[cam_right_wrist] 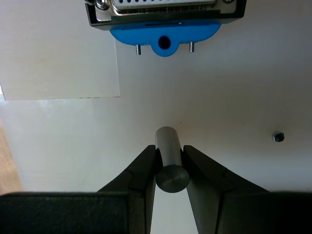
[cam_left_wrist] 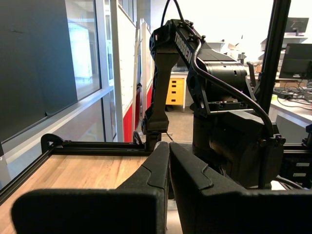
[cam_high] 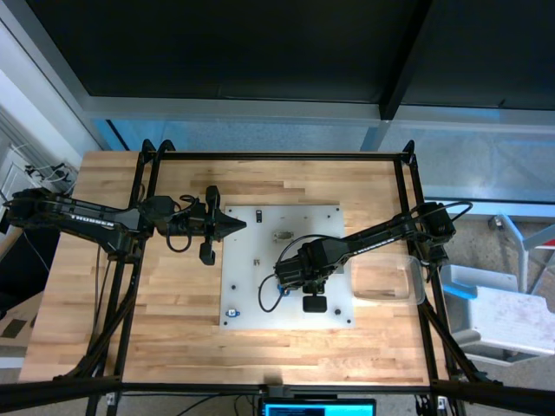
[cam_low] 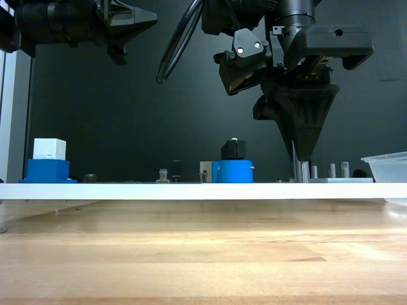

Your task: Pick the 16mm cylinder and place it in the taskboard

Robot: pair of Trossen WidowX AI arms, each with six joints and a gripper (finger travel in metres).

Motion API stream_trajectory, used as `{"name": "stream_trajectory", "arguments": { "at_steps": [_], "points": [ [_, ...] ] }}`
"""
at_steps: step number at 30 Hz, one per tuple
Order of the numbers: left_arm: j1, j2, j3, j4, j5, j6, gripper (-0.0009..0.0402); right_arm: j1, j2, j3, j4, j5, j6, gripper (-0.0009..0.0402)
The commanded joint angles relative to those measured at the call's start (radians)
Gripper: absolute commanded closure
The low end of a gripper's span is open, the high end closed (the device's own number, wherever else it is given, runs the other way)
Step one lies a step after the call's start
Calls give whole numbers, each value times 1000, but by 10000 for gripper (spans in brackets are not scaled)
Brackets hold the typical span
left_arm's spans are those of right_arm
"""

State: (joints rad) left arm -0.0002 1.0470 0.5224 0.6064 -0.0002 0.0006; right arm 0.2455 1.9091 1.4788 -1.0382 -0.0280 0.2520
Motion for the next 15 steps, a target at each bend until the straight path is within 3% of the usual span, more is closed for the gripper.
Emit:
{"name": "stream_trajectory", "arguments": {
  "at_steps": [1,15],
  "points": [
    [0,0,0,0,0,0,393,0,0,-5,6,1,0,364],
    [0,0,0,0,0,0,393,1,0,-55,60,1,0,364]
  ]
}}
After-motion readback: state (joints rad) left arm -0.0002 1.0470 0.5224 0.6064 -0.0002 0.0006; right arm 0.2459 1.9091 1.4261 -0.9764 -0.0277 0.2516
